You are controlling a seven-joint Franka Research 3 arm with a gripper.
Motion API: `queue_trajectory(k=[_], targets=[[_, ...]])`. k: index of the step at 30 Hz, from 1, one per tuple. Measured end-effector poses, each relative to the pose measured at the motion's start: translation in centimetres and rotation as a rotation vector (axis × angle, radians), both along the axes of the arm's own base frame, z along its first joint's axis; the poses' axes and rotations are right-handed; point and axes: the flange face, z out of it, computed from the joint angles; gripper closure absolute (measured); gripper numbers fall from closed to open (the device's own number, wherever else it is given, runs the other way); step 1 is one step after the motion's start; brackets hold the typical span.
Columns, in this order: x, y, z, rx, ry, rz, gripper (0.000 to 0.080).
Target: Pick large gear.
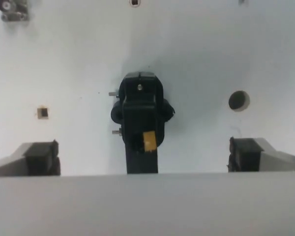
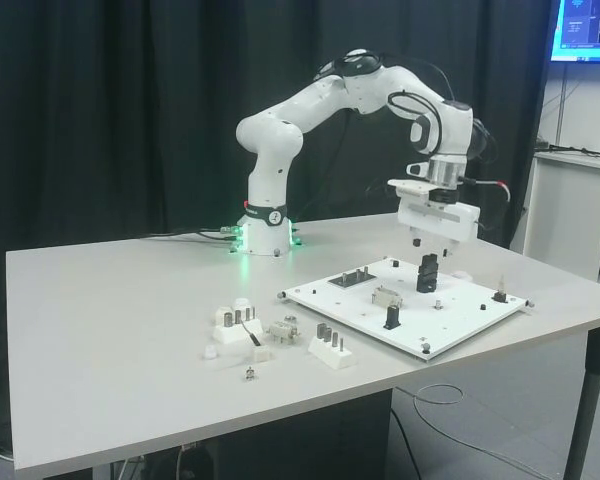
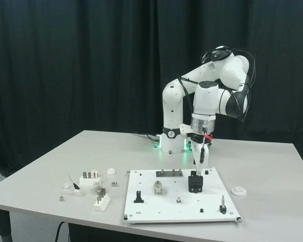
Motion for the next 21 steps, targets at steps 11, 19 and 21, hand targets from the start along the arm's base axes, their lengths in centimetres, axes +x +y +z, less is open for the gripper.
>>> queue_trajectory(k=[11, 19, 21], targets=[[-0.2, 0.3, 2.1, 0.007, 0.0, 0.006, 0.0008], [-0.4, 0.8, 2.7, 0.009, -0.01, 0.028, 0.0003], [-0.5, 1.0, 2.8, 0.008, -0.012, 0.036, 0.0003]])
